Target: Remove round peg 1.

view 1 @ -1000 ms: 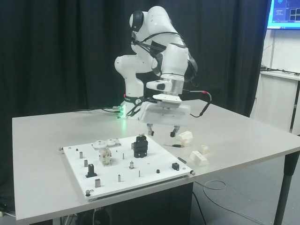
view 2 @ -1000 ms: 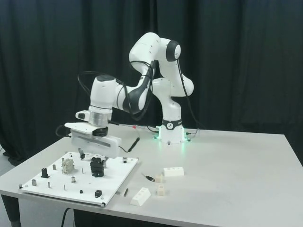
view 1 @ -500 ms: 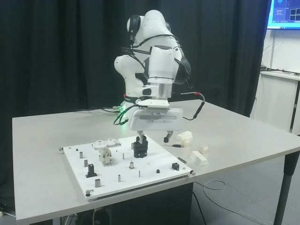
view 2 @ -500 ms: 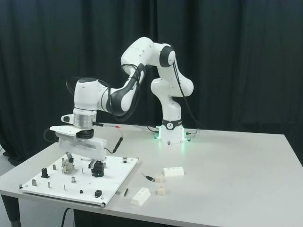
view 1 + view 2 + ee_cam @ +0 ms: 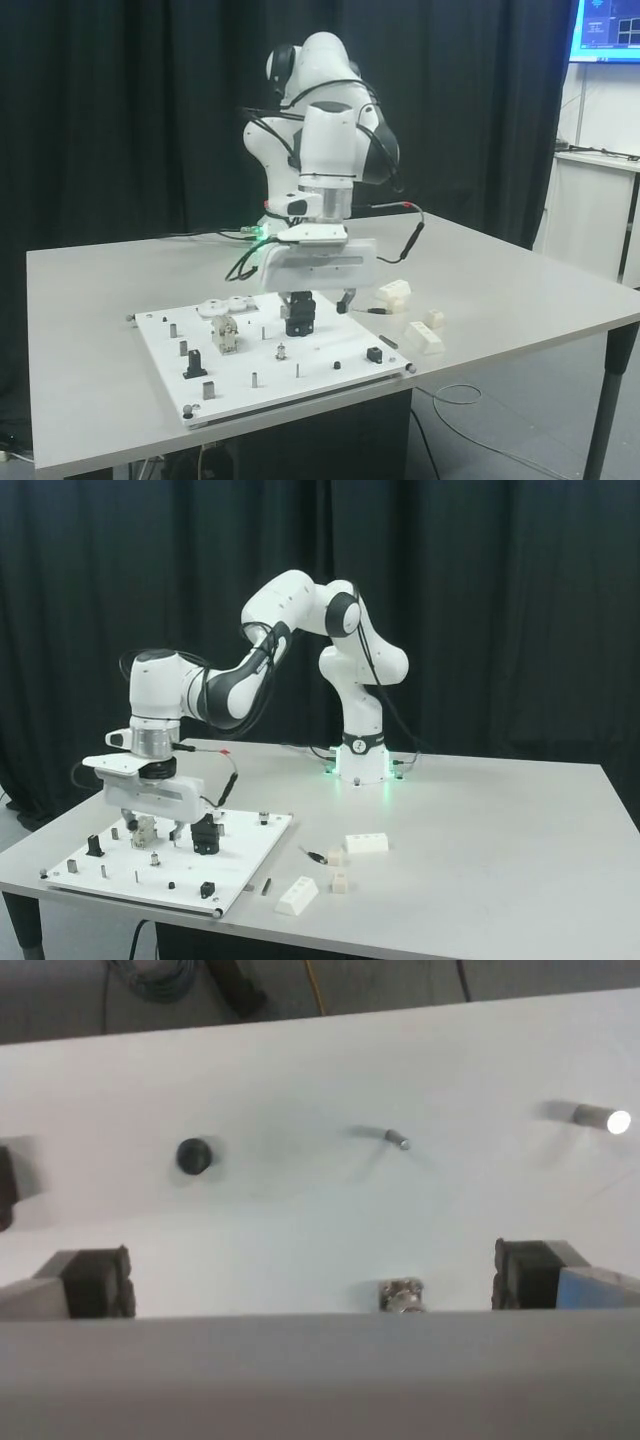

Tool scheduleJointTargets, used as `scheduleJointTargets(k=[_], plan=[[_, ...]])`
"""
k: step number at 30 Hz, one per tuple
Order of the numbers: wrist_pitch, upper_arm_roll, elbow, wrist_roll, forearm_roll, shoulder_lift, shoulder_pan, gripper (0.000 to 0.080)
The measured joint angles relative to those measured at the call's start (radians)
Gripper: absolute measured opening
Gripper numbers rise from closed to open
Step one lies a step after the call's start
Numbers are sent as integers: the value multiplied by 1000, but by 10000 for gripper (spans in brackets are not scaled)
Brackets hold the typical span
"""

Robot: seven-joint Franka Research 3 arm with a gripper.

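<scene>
White robot arm's claw [image 5: 310, 1280] spread wide, holding nothing, hovering low over white square assembly board [image 5: 300, 385] on grey tabletop [image 5: 90, 300]. Wrist view: black finger pads [image 5: 98, 1280] well apart; short metal round peg [image 5: 401, 1295] stands upright on board between them, nearer one pad. Black block fixture [image 5: 299, 315] just beside claw. White blocks [image 5: 365, 843] lie right of board.

Open gripper [image 5: 310, 1282] over the white board [image 5: 300, 1220]: black knob [image 5: 193, 1155] at ten o'clock, thin pin [image 5: 396, 1140] at one, metal peg [image 5: 598, 1117] at two.
</scene>
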Motion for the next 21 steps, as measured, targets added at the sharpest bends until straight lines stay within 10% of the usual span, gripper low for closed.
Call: scheduleJointTargets(k=[21], plan=[[-51,-1,160,-84,31,136,-48,800]])
